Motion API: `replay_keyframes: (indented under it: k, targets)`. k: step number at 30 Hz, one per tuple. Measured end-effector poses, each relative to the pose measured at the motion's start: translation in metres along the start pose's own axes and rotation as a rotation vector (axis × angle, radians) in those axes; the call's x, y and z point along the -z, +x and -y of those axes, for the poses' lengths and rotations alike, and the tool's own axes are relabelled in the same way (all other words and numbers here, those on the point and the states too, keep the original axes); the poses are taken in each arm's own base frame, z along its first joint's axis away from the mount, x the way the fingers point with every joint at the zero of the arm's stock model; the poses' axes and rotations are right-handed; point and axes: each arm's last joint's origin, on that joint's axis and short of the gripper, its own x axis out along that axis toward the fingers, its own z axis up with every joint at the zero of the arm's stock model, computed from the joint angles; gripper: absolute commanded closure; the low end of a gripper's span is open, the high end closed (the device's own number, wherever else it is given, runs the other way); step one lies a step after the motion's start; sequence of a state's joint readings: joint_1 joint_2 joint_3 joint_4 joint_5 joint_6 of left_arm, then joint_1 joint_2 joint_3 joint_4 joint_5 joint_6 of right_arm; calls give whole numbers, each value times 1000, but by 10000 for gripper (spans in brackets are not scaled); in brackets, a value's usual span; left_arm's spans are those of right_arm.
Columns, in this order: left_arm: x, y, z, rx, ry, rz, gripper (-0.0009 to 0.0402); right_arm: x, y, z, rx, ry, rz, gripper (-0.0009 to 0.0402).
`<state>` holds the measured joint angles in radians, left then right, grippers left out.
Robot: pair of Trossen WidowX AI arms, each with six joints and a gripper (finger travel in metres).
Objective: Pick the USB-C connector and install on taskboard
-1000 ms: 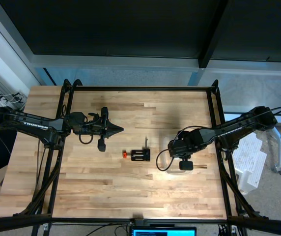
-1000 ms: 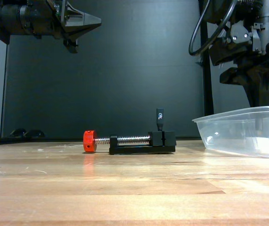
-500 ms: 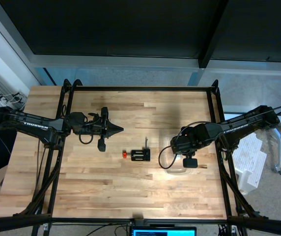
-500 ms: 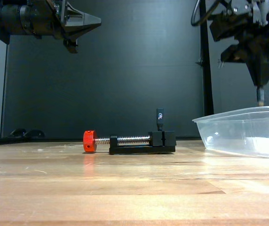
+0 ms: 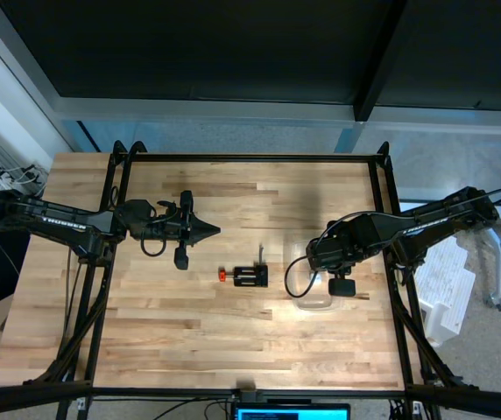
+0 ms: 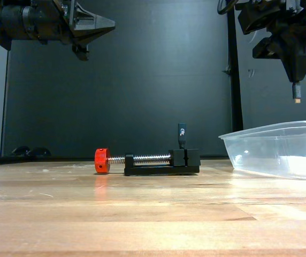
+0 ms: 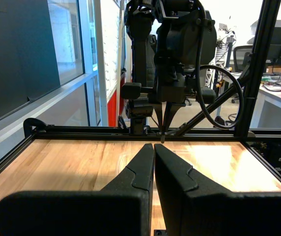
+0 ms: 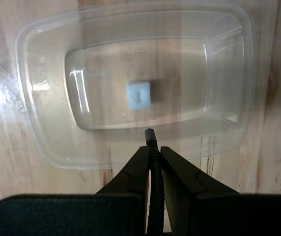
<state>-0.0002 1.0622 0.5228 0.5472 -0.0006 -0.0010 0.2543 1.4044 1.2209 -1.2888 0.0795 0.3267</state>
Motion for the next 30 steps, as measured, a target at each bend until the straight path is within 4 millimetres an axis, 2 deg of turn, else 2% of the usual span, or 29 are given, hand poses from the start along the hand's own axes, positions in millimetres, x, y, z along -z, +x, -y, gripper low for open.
replay_keyframes:
  k: [5, 10, 30]
  targets:
    - [0, 0, 0, 0, 0, 0, 393, -4, 0, 3, 29, 40, 12, 394]
    - [0, 0, 0, 0, 0, 0, 393, -16, 2, 1, 33, 53, 13, 394]
    - [0, 0, 0, 0, 0, 0, 393, -83, 9, -2, 37, 80, 18, 394]
